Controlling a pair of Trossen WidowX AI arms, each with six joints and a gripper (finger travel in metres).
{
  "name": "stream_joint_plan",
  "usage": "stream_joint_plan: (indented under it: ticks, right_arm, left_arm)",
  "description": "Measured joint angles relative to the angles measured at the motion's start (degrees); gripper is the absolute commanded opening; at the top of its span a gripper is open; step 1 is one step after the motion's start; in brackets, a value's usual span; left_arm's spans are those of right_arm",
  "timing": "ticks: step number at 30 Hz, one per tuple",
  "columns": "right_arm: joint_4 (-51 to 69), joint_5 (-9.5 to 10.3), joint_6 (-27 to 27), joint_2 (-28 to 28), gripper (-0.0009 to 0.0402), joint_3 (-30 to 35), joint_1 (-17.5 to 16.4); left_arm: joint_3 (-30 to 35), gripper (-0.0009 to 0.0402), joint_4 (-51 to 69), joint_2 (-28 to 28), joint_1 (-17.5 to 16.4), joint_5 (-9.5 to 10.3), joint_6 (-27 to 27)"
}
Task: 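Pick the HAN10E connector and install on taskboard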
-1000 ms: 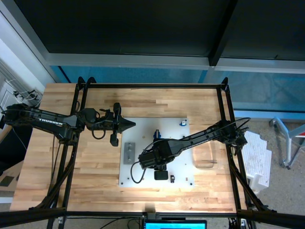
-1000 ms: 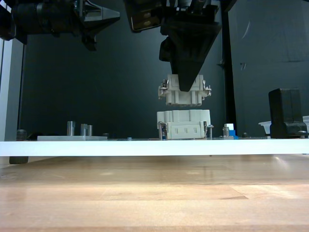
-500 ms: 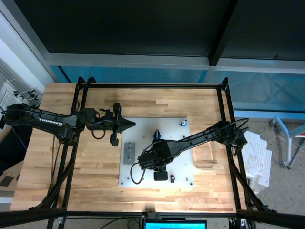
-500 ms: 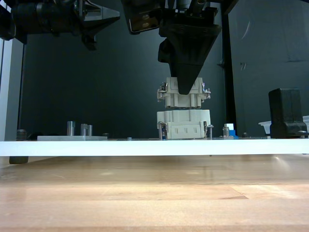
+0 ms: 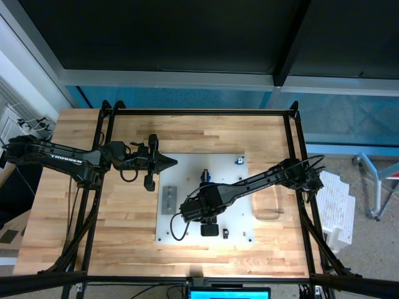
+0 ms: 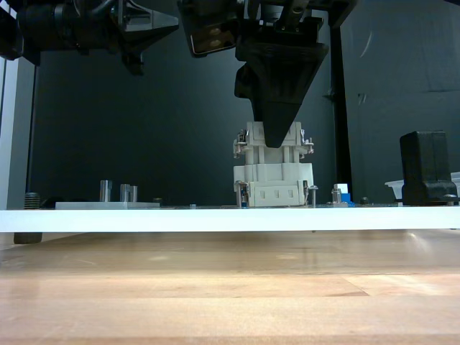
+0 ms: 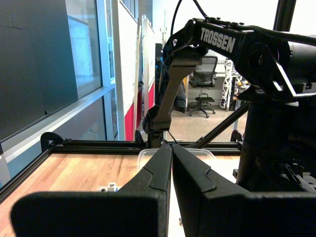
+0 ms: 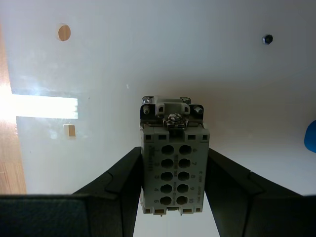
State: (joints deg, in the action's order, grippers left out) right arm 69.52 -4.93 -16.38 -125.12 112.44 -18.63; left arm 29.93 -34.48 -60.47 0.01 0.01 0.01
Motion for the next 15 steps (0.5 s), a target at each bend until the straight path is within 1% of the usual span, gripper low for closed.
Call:
stream_joint_plan:
  ticks: [15]
  right_arm:
    - [-0.4, 0.04, -1.1, -0.7, 0.002, -0.5, -0.1]
  left_arm:
    - [0.0, 0.0001, 0.0, 0.0, 0.0, 0.0, 0.0]
